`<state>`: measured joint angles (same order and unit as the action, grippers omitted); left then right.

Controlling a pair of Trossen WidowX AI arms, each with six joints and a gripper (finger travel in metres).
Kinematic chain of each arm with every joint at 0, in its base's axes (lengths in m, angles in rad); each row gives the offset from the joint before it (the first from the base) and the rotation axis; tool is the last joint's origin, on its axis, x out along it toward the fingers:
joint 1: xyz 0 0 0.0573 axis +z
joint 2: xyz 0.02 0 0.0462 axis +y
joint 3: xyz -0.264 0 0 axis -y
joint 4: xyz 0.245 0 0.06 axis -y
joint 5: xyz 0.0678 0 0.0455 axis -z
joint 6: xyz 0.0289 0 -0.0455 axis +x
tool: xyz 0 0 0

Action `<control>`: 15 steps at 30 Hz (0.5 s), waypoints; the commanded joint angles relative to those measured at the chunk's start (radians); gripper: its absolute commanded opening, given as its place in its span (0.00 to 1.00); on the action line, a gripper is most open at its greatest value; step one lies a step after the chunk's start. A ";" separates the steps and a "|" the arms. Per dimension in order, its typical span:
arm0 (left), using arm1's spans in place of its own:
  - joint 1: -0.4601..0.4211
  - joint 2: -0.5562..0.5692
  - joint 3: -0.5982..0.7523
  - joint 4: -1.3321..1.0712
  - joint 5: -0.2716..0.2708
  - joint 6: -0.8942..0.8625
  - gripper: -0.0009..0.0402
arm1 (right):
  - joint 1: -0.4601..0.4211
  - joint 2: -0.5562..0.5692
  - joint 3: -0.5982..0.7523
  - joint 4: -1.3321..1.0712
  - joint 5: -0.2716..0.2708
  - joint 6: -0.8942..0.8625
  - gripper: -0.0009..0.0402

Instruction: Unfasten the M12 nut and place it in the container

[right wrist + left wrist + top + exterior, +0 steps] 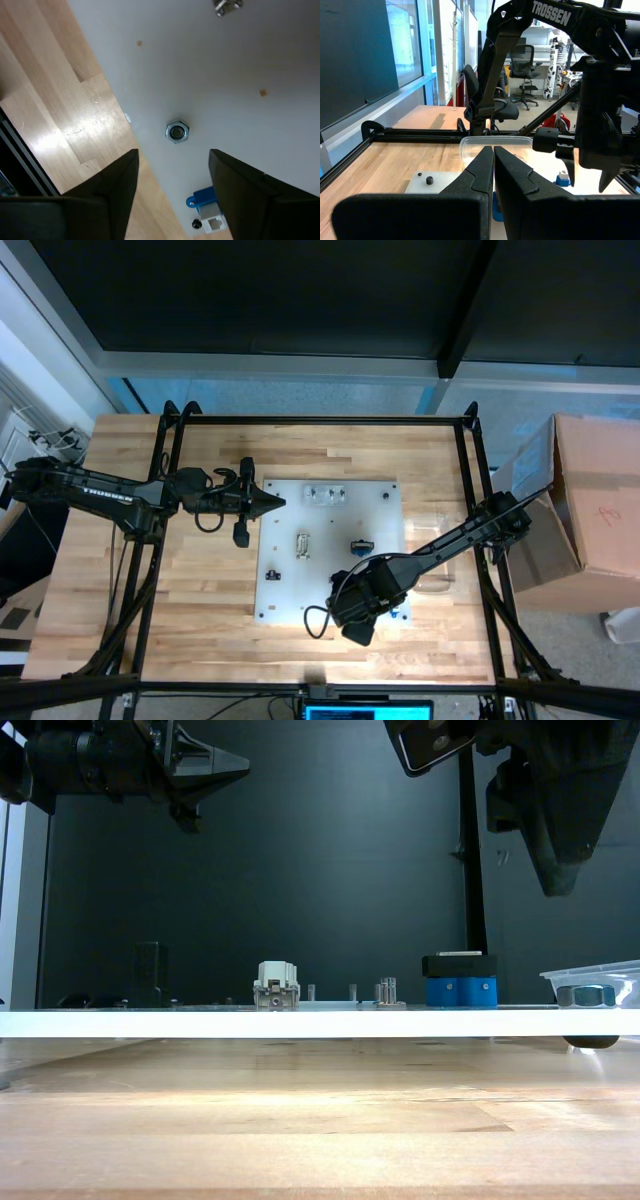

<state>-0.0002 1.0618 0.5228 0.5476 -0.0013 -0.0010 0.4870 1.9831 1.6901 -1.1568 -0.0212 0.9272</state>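
1. Silver M12 nut [170, 132] sits on the white board [225, 75], directly beneath the gap between the right gripper's [172, 151] fingers, touched by neither.
2. Nut is on its stud [177, 132]: the black core fills its bore. In the low view it is run down, with no ribs showing.
3. Right gripper: fingers spread wide, hanging well above the nut.
4. Clear container [441, 578] lies just beside the right gripper, on its outer side.
5. Left gripper [493, 150]: fingers pressed together tip to tip, raised over the board's far left edge, well apart from the nut.
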 commanded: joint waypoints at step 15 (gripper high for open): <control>0.000 0.000 0.000 0.000 0.000 0.000 0.02 | 0.006 0.005 -0.027 0.017 0.003 0.067 0.58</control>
<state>-0.0002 1.0618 0.5228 0.5476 -0.0013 -0.0010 0.4931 1.9858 1.6737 -1.1519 -0.0189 0.9905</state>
